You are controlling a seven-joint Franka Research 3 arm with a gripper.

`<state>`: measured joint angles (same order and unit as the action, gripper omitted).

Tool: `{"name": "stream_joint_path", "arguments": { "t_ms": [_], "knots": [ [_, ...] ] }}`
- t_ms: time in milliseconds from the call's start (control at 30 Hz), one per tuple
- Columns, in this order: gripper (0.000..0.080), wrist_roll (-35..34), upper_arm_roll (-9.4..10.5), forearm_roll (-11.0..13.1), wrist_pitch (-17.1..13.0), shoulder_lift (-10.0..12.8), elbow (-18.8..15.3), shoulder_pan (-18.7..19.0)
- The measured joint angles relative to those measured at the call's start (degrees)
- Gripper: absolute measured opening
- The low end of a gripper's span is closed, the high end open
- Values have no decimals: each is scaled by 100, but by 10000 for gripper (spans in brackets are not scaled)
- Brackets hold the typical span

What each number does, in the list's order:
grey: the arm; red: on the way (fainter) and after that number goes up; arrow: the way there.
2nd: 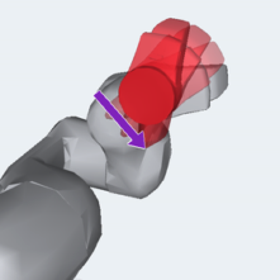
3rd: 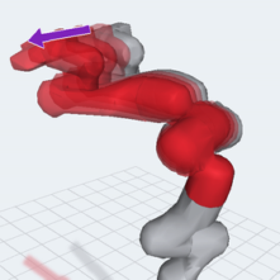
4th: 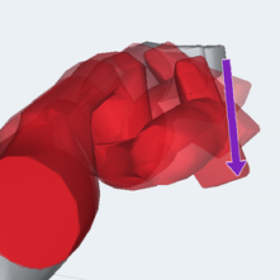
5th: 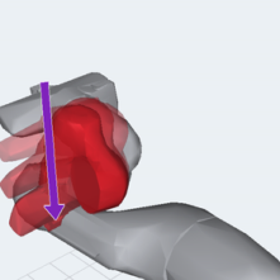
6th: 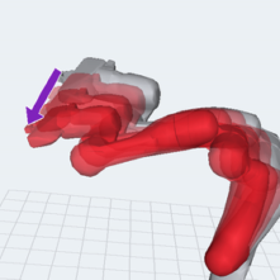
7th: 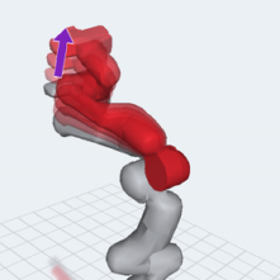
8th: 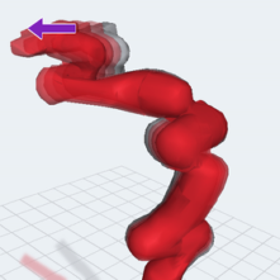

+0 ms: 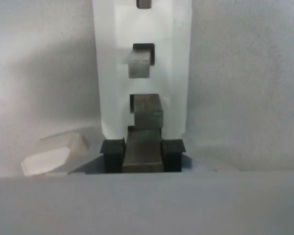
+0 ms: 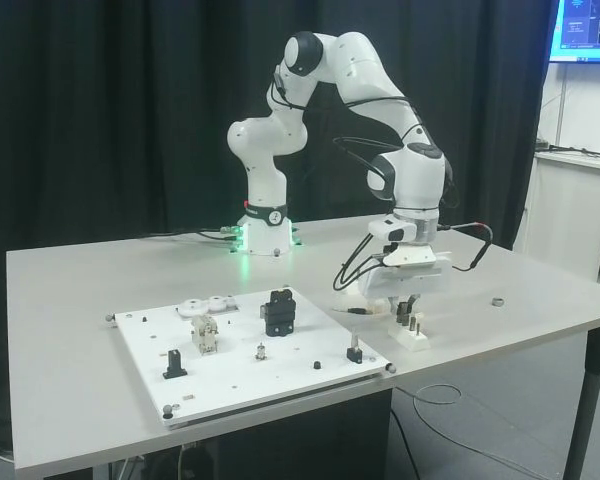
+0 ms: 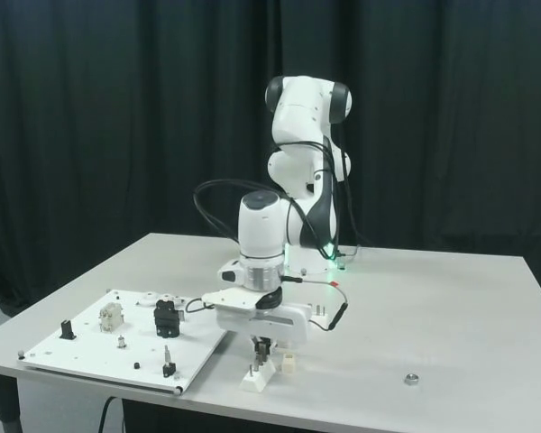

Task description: Pick square peg 4.

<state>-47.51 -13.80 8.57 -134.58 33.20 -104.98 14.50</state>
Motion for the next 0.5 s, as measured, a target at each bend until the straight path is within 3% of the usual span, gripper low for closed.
{"name": "stream_joint_path", "arguments": {
  "t_ms": [200, 500],
  "knots": [
    [154, 8, -32, -6, 229, -46, 89, -1],
    [154, 71, -70, -28, 327, -143, 100, -1]
  ]
}}
